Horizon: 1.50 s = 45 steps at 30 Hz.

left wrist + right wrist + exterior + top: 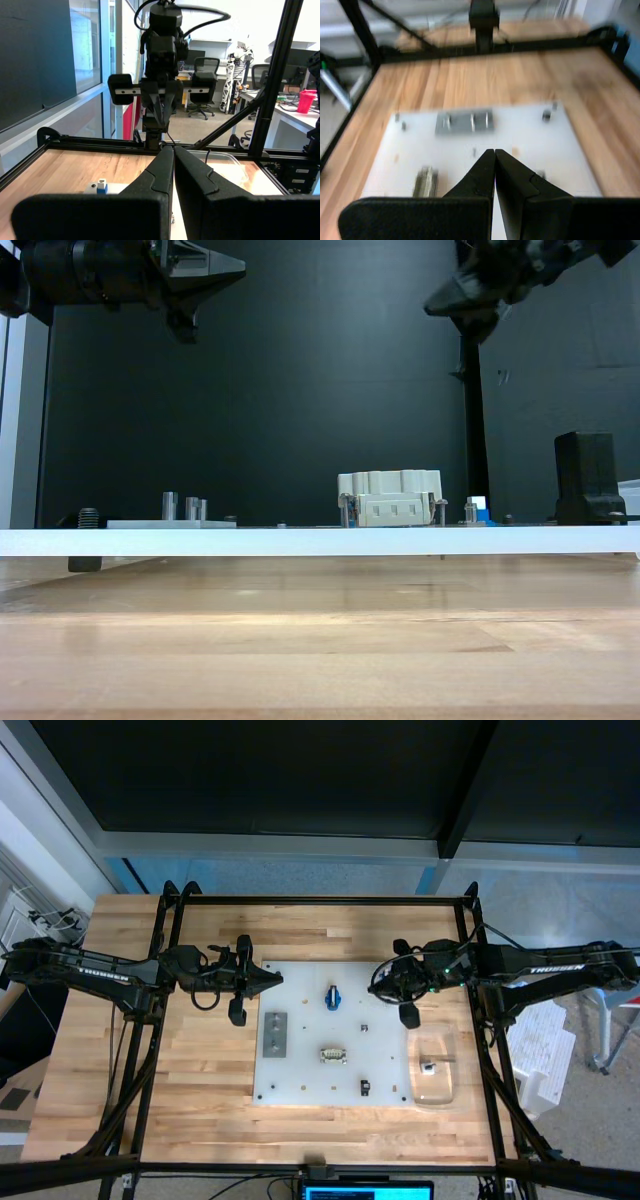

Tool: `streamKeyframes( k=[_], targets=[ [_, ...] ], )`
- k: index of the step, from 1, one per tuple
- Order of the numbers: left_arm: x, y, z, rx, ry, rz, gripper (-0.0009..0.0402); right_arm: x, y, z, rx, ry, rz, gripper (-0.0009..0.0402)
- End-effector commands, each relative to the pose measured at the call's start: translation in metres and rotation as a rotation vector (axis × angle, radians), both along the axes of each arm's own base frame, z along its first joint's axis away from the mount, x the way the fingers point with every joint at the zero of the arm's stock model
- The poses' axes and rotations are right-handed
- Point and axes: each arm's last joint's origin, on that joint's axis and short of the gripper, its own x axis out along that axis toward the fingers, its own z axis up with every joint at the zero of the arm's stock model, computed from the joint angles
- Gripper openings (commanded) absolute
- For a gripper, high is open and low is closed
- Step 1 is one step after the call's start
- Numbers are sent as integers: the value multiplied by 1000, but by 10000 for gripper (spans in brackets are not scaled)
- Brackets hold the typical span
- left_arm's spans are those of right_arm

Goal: Pick the USB connector and install on taskboard

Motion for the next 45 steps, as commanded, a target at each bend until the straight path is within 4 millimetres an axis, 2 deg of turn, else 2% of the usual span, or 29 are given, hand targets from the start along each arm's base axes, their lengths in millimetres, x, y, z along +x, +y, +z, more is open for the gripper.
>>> streamKeyframes(
  k=[1, 13, 27, 45],
  targets=[
    [0, 0, 0, 0, 0, 0, 0, -6, 6, 1, -8, 90, 21, 0],
    [0, 0, 0, 0, 0, 0, 0, -32, 40, -2, -61, 348, 88, 0],
    [0, 0, 0, 0, 0, 0, 0, -77, 69, -4, -55, 486, 126, 0],
    [0, 0, 0, 0, 0, 0, 0, -110, 98, -14, -42, 639, 134, 0]
  ],
)
